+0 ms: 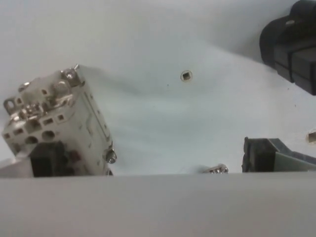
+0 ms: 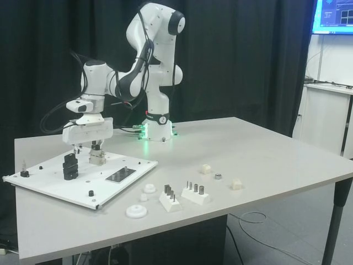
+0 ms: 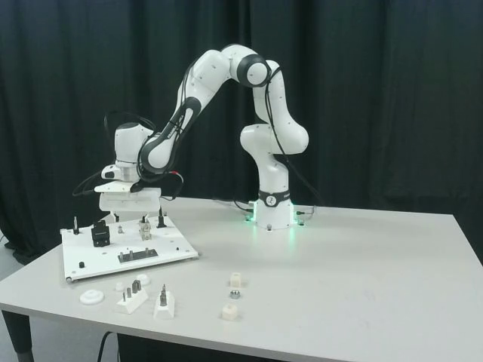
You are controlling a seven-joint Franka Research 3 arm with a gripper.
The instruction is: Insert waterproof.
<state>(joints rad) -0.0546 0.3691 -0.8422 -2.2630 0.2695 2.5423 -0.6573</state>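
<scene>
The waterproof connector (image 1: pixel 59 128), a grey metal block with screws and pin holes, stands on the white board (image 1: pixel 197 123). From the room it appears at the board's far middle (image 2: pixel 98 157) (image 3: pixel 144 228). My gripper (image 2: pixel 87 144) (image 3: pixel 128 208) hangs just above the board under a white housing, close over the connector and slightly to its side. A pale cover fills the near part of the wrist view and hides my fingertips. I cannot tell whether the gripper touches the connector.
A black block (image 2: pixel 69 167) (image 1: pixel 294 44) stands on the board (image 2: pixel 55 185) beside the connector. A dark socket part (image 1: pixel 269 155) and a flat black piece (image 2: pixel 120 175) also sit there. White pin fixtures (image 2: pixel 171 200), discs (image 2: pixel 134 211) and small cubes (image 2: pixel 236 184) lie on the grey table.
</scene>
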